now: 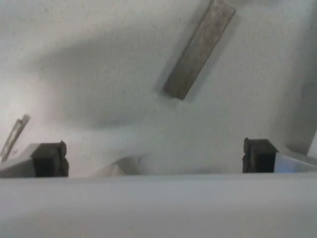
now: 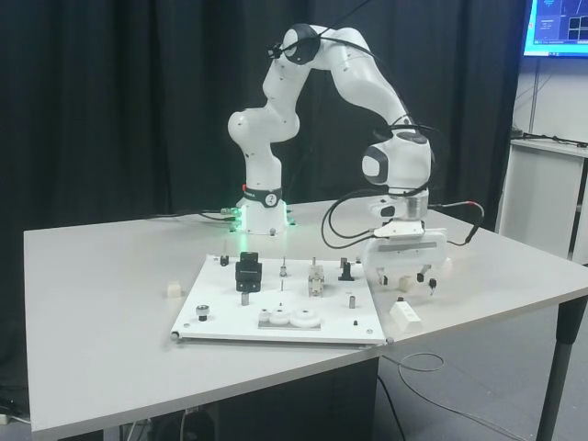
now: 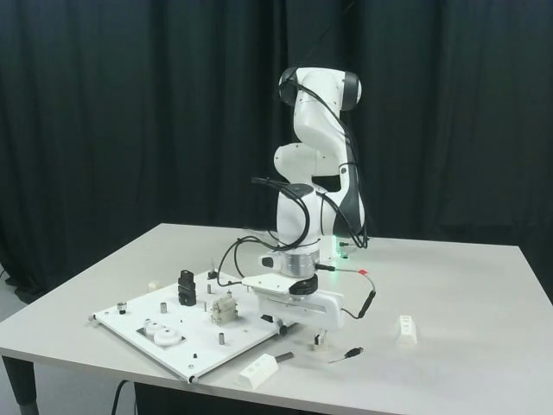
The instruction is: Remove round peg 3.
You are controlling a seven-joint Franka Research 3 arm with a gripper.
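Currently grey peg (image 1: 199,49) flat on table (image 1: 99,74), lying diagonally, claw (image 1: 153,158) spread.

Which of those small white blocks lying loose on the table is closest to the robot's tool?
The white block just off the board's corner, right below the tool. The others lie much farther off.

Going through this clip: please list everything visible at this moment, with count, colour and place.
flat white assembly board: one, white, at the table's front edge
black block fixture: one, black, upright on the board
white toothed gears: a short row, white, at the board's front
white rectangular blocks: two, white, on the table off the board
small white cube: one, white, on the table beside the board
grey metal bar: one, grey, lying on the table below the claw
grey table: one, grey
white robot arm: one, white, bolted behind the board
claw: one, open, empty, low beside the board
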